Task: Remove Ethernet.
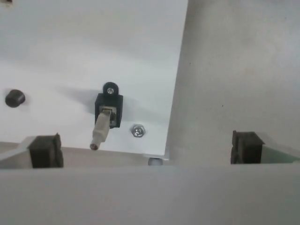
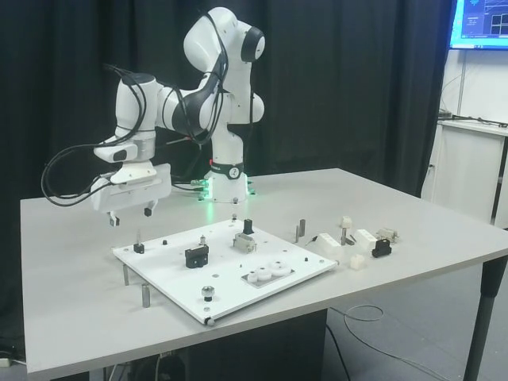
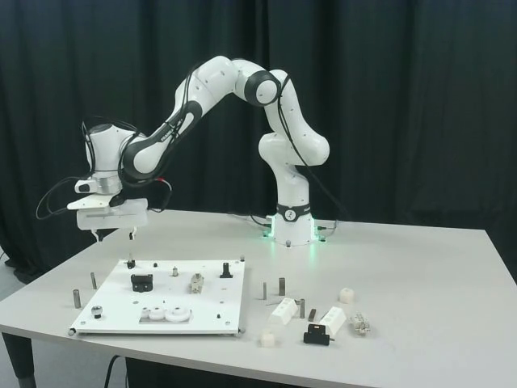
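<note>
End effector [image 1: 145,149]: fingers wide apart, holding nothing, above the white board's [image 2: 171,274] corner | Ethernet plug [image 1: 102,126]: seated in black socket [image 1: 109,108] near that corner | Step: approach | Next: you lower, centre on plug, close, pull out.

The Ethernet plug [image 1: 100,132] sits in its socket [image 1: 109,109] on the board [image 2: 238,274], near the board's corner.
</note>
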### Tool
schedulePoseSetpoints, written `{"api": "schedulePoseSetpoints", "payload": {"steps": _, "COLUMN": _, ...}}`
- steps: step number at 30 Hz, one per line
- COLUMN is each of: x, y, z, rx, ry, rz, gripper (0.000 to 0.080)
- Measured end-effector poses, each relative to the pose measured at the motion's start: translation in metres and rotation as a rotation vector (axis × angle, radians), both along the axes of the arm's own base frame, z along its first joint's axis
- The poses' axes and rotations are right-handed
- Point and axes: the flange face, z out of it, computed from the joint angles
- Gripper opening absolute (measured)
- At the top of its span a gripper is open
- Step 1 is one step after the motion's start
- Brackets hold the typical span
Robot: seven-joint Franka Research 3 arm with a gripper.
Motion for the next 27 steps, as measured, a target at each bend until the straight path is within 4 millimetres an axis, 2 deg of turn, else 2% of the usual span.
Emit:
{"api": "schedulePoseSetpoints", "payload": {"steps": 16, "x": -0.019, "y": 0.005, "z": -0.028, "rx": -0.007, "ry": -0.004, "rz": -0.018, "gripper": 0.0800}}
{"api": "schedulePoseSetpoints", "payload": {"steps": 27, "x": -0.025, "y": 0.016, "z": -0.043, "rx": -0.015, "ry": -0.021, "rz": -0.021, "gripper": 0.0800}}
